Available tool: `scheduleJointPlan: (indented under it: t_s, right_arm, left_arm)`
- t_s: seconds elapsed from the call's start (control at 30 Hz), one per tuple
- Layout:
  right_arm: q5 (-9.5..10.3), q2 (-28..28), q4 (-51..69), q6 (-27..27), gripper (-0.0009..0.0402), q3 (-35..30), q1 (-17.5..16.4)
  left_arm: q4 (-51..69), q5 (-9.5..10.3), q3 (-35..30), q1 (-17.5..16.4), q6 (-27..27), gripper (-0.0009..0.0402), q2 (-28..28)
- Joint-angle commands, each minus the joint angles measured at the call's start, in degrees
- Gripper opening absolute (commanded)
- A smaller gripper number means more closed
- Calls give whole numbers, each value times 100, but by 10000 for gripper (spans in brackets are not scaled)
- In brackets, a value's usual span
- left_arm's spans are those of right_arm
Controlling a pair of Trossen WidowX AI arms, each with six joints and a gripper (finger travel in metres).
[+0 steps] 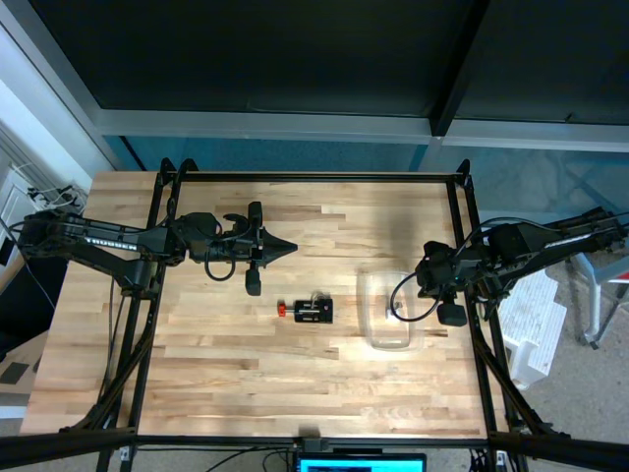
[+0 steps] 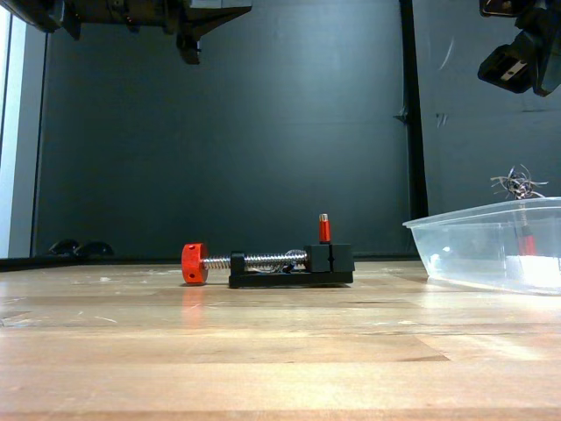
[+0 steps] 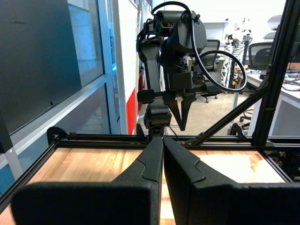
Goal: Pick the rca connector and install on the hub
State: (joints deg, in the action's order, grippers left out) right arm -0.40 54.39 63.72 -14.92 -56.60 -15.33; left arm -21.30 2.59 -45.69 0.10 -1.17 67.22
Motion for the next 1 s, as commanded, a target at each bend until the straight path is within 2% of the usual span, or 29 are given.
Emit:
scheduleJointPlan:
  t_s: [0.03,0.13,0.2,0.27,0.47,0.53,0.7,0.83,1.0]
  right_arm:
    - [-7,15,-4,-11,0,4,-2]
    - [-39,55,-4,-26,8,17,-7]
    - [-136,114,15,-74,23,39,-9]
    - [-210,197,50,-96,44,61,-13]
    - [-221,627,28,-120,114,122,-31]
    - [-308,802,26,-133,134,129,-39]
    - [-304,1187,-208,-131,175,212,-63]
    - [-304,1381,-608,-164,190,439,-173]
    - [-310,1676,-813,-273,188,601,-273]
  left_arm:
    - [0,0,0,-2,0,0,2]
    - [0,2,0,-2,0,0,2]
    - [0,0,0,0,0,0,2]
    - [0,0,0,-2,0,0,2]
    - [0,0,0,-2,0,0,2]
    - [0,0,0,-2,0,0,2]
    - [0,0,0,0,0,0,2]
    - [0,0,0,-2,0,0,2]
    - [0,0,0,0,0,0,2]
